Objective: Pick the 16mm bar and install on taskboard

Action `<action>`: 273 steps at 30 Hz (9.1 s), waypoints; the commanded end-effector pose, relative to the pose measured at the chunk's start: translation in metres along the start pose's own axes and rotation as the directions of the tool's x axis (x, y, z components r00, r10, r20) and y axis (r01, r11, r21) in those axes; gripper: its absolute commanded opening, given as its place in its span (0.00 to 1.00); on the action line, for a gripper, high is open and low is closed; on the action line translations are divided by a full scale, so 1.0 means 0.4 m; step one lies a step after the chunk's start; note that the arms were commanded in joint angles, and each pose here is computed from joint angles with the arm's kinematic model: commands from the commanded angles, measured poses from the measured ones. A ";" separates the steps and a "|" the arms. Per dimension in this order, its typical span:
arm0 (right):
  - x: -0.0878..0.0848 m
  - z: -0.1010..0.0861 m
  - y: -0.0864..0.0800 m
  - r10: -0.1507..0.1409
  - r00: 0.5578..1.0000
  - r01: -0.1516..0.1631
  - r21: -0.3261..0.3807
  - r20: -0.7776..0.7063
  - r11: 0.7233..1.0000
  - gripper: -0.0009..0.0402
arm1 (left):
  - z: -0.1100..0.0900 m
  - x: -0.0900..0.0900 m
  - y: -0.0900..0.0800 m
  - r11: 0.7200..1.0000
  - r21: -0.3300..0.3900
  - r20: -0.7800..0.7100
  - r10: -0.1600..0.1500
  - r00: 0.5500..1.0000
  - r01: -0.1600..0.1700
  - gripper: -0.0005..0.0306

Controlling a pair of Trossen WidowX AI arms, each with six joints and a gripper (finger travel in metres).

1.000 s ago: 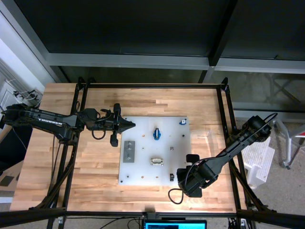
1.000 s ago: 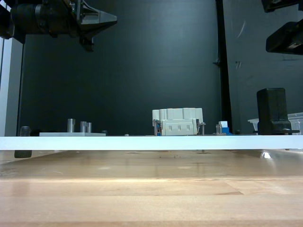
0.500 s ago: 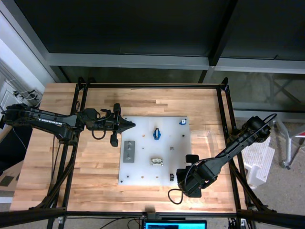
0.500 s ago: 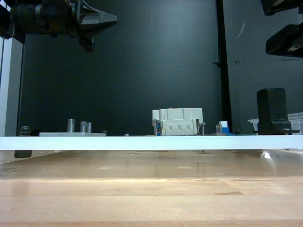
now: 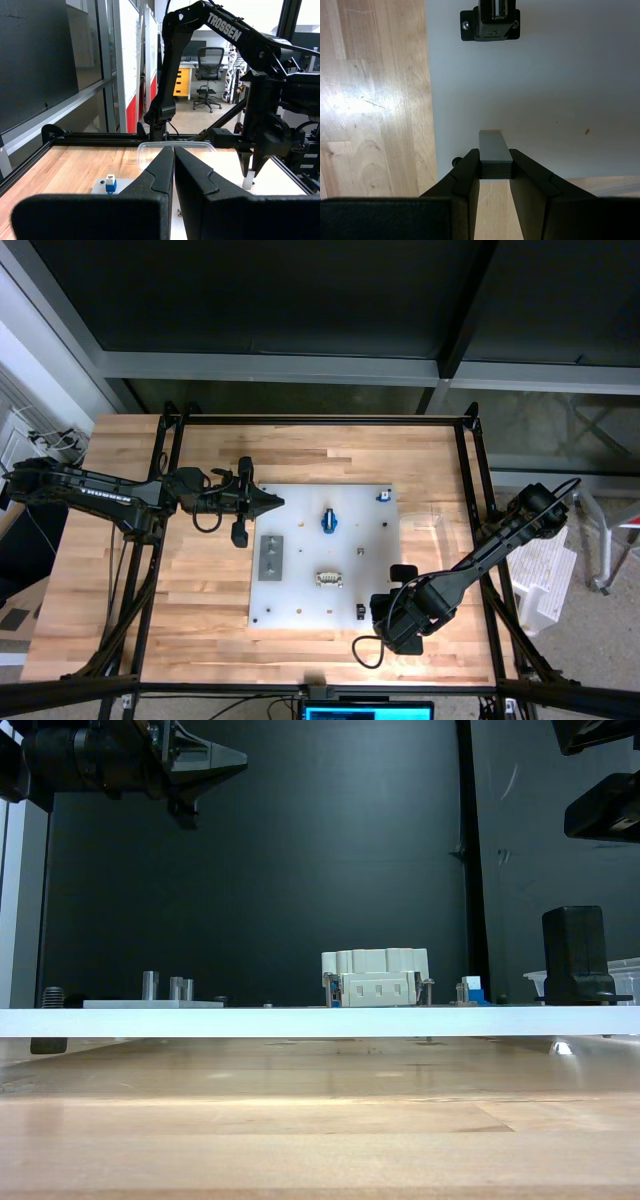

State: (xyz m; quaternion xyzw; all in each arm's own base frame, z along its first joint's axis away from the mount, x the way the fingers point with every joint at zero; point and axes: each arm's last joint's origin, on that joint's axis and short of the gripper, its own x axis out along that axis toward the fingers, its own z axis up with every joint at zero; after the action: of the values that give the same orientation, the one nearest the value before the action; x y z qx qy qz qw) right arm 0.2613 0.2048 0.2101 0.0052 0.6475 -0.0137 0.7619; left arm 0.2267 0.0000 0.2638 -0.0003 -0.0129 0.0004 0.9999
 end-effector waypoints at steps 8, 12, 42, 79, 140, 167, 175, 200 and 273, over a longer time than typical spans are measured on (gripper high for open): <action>0.007 -0.003 -0.002 -0.003 1.000 0.003 0.000 0.000 1.000 0.05 | 0.000 0.000 0.000 1.000 0.000 0.000 0.000 1.000 0.000 0.02; 0.007 -0.003 -0.002 -0.008 1.000 0.008 -0.002 0.004 1.000 0.05 | 0.000 0.000 0.000 1.000 0.000 0.000 0.000 1.000 0.000 0.02; 0.011 -0.002 0.000 0.007 1.000 -0.007 -0.012 0.010 1.000 0.05 | 0.000 0.000 0.000 1.000 0.000 0.000 0.000 1.000 0.000 0.02; 0.055 -0.018 -0.007 0.013 1.000 -0.013 -0.010 0.017 1.000 0.29 | 0.000 0.000 0.000 1.000 0.000 0.000 0.000 1.000 0.000 0.02; -0.286 -0.034 -0.445 -0.066 0.736 0.075 0.015 0.673 0.997 0.02 | 0.000 0.000 0.000 1.000 0.000 0.000 0.000 1.000 0.000 0.02; -0.232 -0.059 -0.541 0.023 0.289 0.011 -0.028 0.957 1.000 0.02 | 0.000 0.000 0.000 1.000 0.000 0.000 0.000 1.000 0.000 0.02; -0.198 -0.067 -0.546 0.017 0.192 -0.001 -0.017 0.981 1.000 0.02 | 0.000 0.000 0.000 1.000 0.000 0.000 0.000 1.000 0.000 0.02; -0.146 -0.088 -0.545 0.021 0.137 -0.043 -0.016 0.990 0.999 0.02 | 0.000 0.000 0.000 1.000 0.000 0.000 0.000 1.000 0.000 0.02; -0.133 -0.091 -0.544 0.023 0.179 -0.058 -0.013 0.984 0.998 0.02 | 0.000 0.000 0.000 1.000 0.000 0.000 0.000 1.000 0.000 0.02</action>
State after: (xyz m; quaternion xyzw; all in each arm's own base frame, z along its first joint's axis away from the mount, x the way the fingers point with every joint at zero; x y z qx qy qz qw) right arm 0.2108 -0.0109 0.2587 0.0224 0.0096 -0.0029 0.9997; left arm 0.2268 0.0000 0.2639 -0.0003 -0.0129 0.0004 0.9999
